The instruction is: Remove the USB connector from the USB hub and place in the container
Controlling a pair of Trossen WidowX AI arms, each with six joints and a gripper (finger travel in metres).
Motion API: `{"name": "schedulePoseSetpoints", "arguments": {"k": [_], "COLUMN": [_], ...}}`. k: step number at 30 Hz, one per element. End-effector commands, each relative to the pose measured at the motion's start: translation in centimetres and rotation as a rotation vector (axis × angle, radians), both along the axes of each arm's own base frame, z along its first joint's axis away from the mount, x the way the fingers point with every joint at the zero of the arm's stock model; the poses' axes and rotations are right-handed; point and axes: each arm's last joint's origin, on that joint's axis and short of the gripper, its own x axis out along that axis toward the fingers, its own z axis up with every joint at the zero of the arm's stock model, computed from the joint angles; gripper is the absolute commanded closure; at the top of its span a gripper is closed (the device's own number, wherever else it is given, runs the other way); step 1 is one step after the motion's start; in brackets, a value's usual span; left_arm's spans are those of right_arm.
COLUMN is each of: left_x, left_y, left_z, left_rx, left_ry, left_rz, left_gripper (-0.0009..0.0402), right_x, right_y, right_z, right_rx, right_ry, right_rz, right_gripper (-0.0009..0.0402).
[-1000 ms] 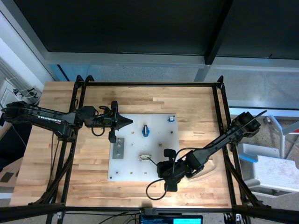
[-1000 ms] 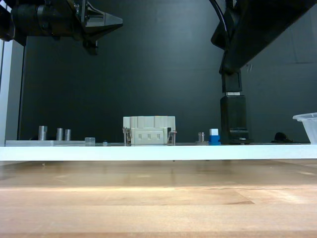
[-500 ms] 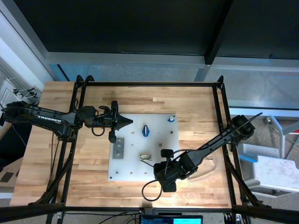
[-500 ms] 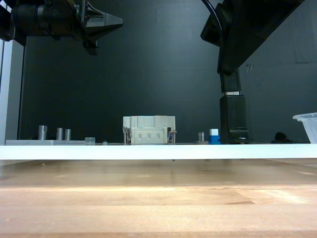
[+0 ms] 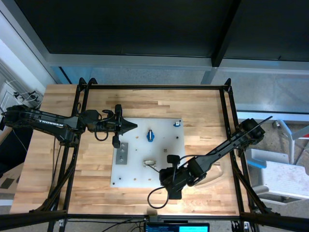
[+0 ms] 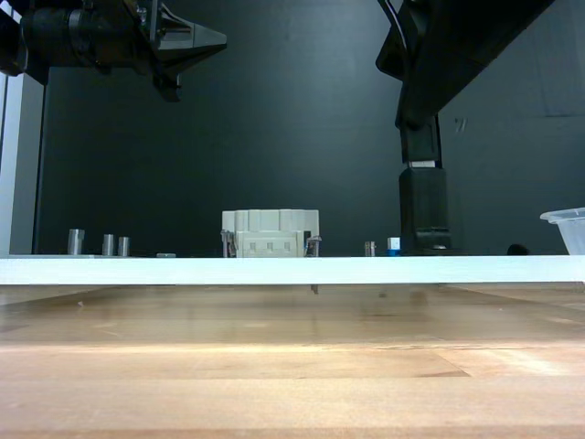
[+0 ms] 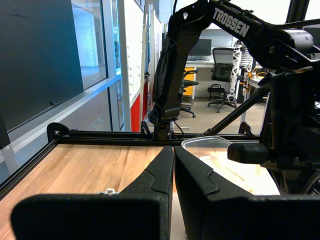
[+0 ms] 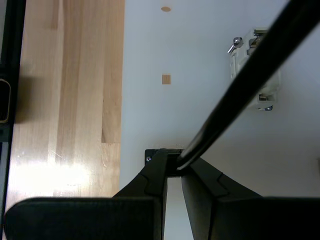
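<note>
Fingers (image 8: 150, 181) of the right gripper (image 8: 173, 166) pinch the USB connector (image 8: 235, 91), apparently still seated in the USB hub (image 8: 154, 153). The white board (image 6: 183, 269) has just lifted with the pull, so nothing has come free. The left gripper (image 5: 126, 126) hangs parked over the board's far-left edge, fingers together.

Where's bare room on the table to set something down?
Bare table left of the board and beyond its far edge. Crowded near-right: right gripper shut on connector, container beside. The left gripper hovers over board's far-left corner.

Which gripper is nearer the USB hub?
Right. The right gripper is at the USB hub, shut on the USB connector; the left gripper hovers high over the board's far-left corner.
</note>
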Motion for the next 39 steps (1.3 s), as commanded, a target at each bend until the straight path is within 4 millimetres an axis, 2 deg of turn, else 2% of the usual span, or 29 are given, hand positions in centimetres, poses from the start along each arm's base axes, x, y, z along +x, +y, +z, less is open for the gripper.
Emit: {"name": "schedulePoseSetpoints", "arguments": {"k": [1,9,21,28,39], "left_x": [0.0,0.0,0.0,0.0,0.0], "left_y": [0.0,0.0,0.0,0.0,0.0], "left_z": [0.0,0.0,0.0,0.0,0.0], "left_rx": [0.0,0.0,0.0,0.0,0.0], "left_ry": [0.0,0.0,-0.001,-0.001,0.0], "left_rz": [0.0,0.0,0.0,0.0,0.0], "left_gripper": [0.0392,0.0392,0.0392,0.0392,0.0392], "right_x": [-0.6,-1.6,-3.5,-5.5,-9.5], "right_y": [0.0,0.1,-0.4,-0.3,-0.7], "right_z": [-0.2,0.0,2.3,3.0,2.4], "right_rx": [0.002,-0.01,0.03,0.04,0.083], "right_ry": [-0.028,-0.071,-0.065,-0.05,-0.012], "right_rz": [-0.012,-0.028,0.001,0.005,-0.029], "right_gripper": [0.0393,0.0393,0.0393,0.0393,0.0393]}}
